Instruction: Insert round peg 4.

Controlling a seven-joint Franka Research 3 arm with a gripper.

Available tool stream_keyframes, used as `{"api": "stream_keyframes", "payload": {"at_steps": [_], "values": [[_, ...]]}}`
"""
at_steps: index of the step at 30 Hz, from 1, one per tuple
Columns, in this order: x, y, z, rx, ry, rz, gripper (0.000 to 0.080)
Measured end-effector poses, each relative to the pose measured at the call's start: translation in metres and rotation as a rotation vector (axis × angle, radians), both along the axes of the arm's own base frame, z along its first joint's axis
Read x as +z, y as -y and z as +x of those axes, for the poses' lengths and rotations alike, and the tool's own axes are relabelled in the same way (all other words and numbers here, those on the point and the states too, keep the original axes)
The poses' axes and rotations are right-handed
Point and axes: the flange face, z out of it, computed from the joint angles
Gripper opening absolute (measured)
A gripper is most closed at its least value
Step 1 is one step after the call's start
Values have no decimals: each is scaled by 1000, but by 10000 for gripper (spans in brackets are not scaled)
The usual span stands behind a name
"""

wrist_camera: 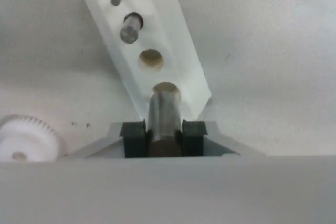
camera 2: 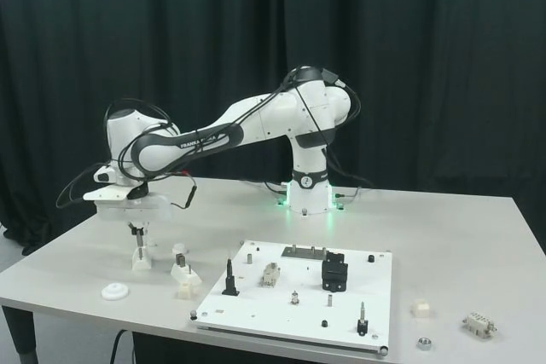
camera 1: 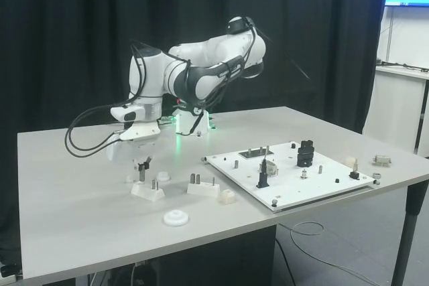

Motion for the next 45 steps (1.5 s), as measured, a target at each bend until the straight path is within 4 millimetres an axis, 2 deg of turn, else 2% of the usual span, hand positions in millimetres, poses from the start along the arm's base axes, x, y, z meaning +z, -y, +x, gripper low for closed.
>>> {"api": "stream_keyframes", "payload": {"at_steps": [8,26,36,45], "values": [[9,0,2,4,-3,2,144],[12,-6,8,7,-12,35,144],[18,-26,16,-23,-33,97,144],[26,-56,23,-46,-70,157,144]]}}
